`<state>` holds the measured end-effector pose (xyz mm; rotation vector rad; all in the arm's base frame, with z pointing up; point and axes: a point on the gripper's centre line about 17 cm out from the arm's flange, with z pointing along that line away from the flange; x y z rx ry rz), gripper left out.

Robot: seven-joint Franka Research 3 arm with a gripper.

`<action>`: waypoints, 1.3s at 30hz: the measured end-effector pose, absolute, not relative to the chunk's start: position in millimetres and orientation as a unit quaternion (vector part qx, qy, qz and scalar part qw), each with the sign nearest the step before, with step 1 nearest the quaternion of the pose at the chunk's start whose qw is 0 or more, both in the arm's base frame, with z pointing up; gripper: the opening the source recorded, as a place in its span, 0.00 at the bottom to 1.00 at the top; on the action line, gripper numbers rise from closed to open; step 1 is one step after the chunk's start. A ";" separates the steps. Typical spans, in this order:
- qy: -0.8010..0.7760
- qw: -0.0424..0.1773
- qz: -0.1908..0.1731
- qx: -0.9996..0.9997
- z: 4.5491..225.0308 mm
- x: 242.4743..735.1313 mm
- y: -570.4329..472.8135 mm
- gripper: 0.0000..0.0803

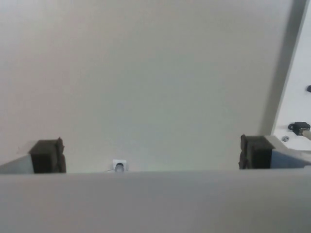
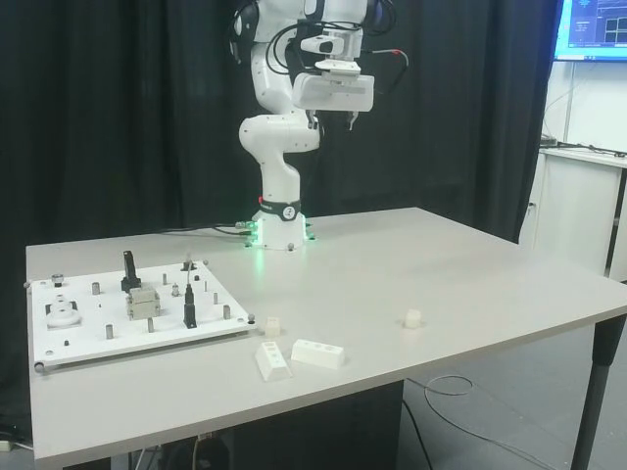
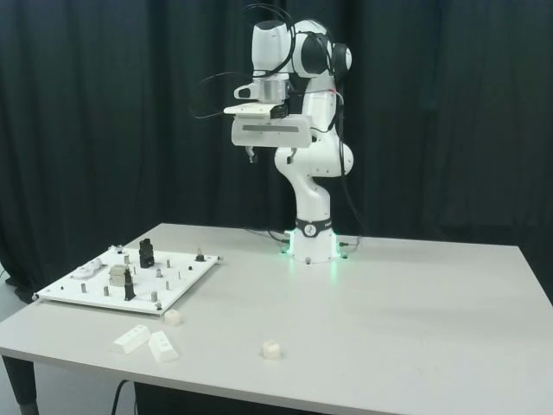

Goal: Remove D-SUB.

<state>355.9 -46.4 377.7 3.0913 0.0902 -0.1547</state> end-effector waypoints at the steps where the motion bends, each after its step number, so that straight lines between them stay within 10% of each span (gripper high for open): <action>1: 0.029 0.022 -0.050 0.998 377.6 356.2 -46.6 1.00; 39: 0.042 0.040 -0.050 0.997 363.5 347.9 -171.8 1.00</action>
